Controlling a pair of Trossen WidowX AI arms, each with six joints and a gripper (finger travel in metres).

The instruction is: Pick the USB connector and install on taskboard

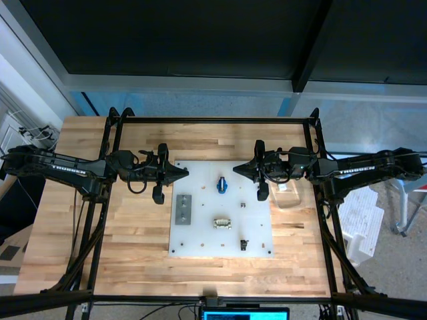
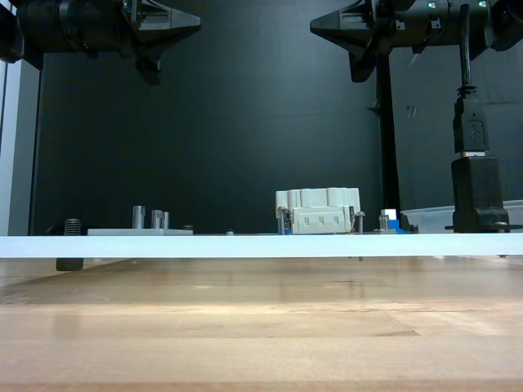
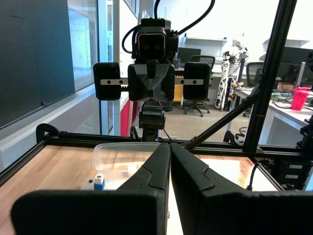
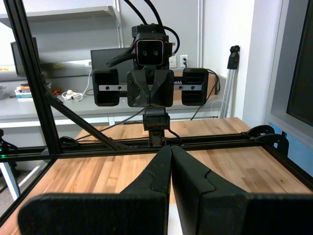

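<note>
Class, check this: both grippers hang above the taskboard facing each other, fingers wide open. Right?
No. The left gripper and right gripper do hang above the taskboard, facing each other, but both are shut; the wrist views show it.

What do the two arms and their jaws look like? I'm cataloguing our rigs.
The left arm and right arm are matte black, with white TROSSEN lettering and looping black cables. The left gripper, over the taskboard near its left edge, and the right gripper, over its right half, have tapered wedge-shaped black jaws, a silver rail and a boxy camera.
</note>
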